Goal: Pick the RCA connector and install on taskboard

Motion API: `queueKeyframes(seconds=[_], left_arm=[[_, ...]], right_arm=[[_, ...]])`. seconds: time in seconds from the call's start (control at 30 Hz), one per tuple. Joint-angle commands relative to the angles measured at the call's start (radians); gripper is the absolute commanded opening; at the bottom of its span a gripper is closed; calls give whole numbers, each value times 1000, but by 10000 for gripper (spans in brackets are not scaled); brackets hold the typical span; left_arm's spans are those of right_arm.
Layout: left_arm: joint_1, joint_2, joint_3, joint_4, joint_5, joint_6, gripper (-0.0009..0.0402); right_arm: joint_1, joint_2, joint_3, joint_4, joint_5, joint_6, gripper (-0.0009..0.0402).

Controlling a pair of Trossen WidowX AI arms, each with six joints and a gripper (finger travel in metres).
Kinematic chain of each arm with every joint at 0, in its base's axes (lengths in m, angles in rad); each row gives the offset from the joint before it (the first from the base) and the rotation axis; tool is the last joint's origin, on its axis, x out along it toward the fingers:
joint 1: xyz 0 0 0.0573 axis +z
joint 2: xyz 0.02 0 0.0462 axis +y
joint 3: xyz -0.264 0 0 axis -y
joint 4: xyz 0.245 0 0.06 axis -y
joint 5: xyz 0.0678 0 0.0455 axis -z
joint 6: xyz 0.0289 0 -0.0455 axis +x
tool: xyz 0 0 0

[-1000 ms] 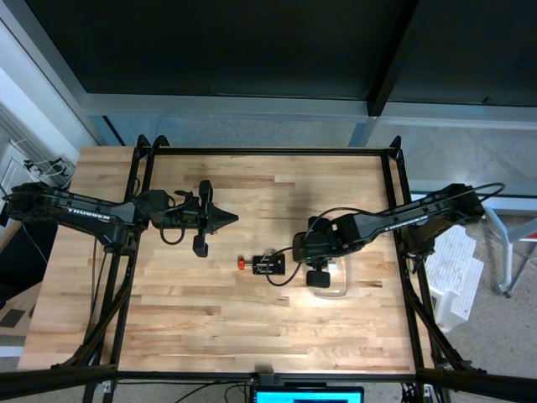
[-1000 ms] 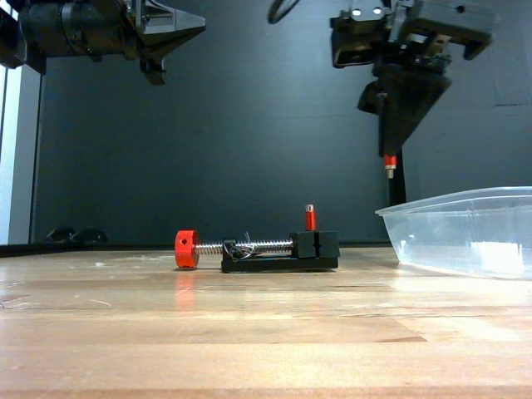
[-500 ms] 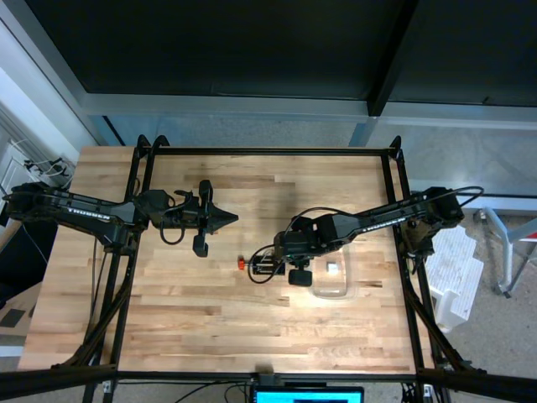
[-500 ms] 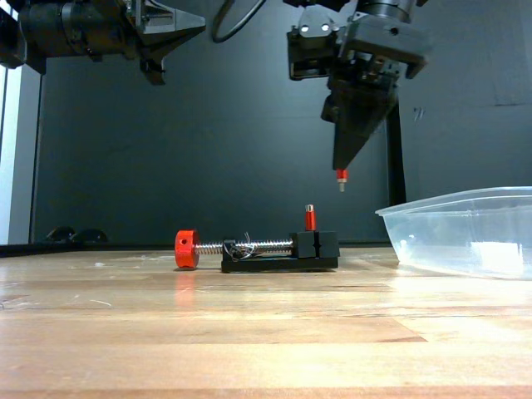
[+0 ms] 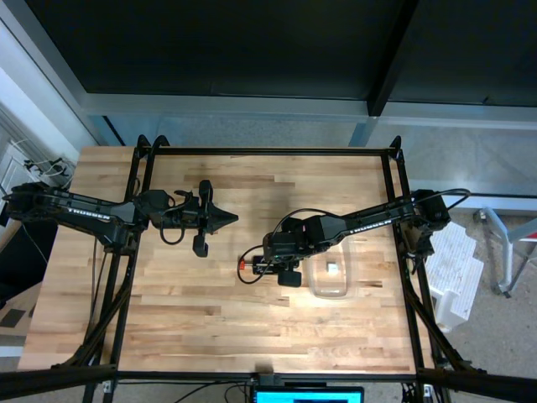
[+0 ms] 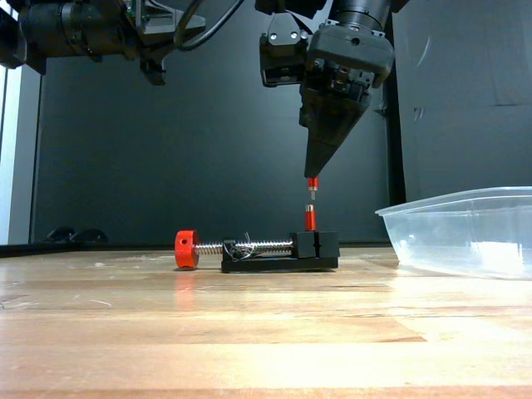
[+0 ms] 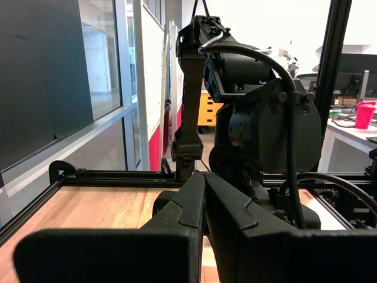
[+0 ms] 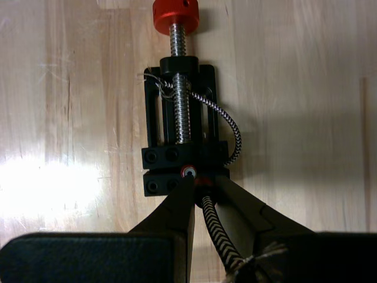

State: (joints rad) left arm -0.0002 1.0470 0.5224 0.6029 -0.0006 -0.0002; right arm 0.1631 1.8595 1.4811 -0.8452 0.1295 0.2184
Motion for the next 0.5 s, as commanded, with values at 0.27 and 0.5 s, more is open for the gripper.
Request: queueKeyframes(seconds=[0.27,0.5], left_arm=[[0,0,0,0,0,0,0],[0,0,0,0,0,0,0]], right_arm=[[5,0,3,18,0,9,4],[11,0,5,19,0,19,4]])
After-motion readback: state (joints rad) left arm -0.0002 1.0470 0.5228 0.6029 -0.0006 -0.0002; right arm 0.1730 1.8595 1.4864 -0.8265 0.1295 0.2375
